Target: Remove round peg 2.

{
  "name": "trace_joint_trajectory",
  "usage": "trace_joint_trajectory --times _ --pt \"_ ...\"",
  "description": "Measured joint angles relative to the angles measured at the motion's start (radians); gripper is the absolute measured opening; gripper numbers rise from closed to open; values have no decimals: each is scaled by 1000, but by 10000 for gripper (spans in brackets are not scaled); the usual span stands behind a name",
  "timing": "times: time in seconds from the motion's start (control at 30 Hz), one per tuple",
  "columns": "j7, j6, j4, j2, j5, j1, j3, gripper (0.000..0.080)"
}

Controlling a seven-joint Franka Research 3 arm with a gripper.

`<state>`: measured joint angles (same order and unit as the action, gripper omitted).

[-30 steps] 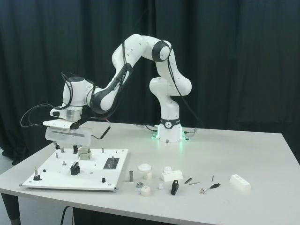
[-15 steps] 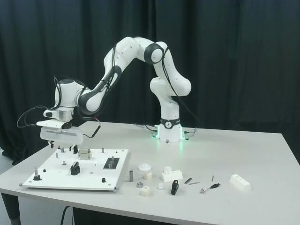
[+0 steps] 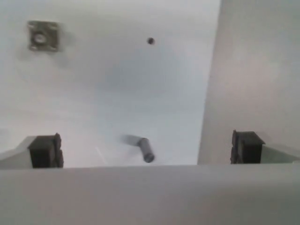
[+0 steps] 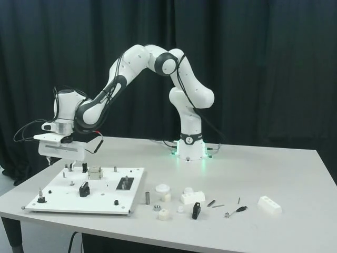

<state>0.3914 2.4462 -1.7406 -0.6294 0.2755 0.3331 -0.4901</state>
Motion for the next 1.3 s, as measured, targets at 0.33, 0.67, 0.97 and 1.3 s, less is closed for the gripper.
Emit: trace_joint_trajectory --times 0.33,0.67,0.97,1.3 --pt "34 -73 78 -65 51 42 0 800" --pt "74 -132 110 -105 92 68 0 800" --pt "94 -143 111 -120 113 78 0 800" --pt "104 -158 115 -132 127 82 0 800"
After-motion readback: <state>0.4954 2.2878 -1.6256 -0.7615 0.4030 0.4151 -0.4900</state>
